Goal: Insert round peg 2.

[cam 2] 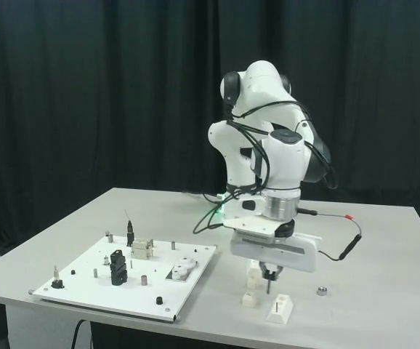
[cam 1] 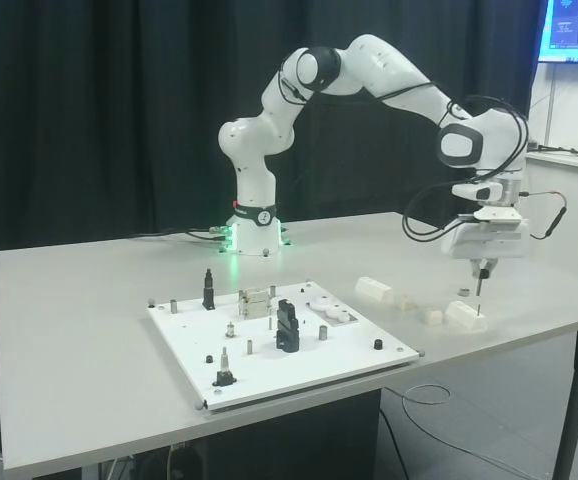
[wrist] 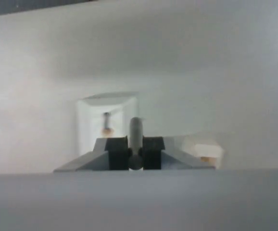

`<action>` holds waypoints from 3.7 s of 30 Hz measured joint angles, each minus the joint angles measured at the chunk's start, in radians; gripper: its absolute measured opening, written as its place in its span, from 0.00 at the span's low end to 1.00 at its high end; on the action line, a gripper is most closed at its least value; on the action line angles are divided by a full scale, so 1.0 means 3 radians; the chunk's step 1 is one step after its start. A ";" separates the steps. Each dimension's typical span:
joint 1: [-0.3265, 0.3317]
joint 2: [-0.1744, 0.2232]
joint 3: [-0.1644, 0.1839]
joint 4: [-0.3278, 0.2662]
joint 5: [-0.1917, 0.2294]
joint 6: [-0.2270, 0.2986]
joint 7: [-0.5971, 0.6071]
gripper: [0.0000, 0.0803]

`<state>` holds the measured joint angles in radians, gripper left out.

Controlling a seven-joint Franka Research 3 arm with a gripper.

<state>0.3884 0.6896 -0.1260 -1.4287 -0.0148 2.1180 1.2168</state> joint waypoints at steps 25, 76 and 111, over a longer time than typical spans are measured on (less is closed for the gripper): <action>-0.0326 -0.0192 -0.0305 0.0065 -0.0254 -0.0557 -0.0616 0.07; -0.1623 -0.0286 -0.0417 -0.0184 -0.0192 -0.0677 -0.2423 0.07; -0.1716 -0.0609 -0.1054 -0.1106 -0.0041 0.0299 -0.3156 0.07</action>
<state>-0.1266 0.5068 -0.4420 -1.7606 -0.0272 2.2076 0.2700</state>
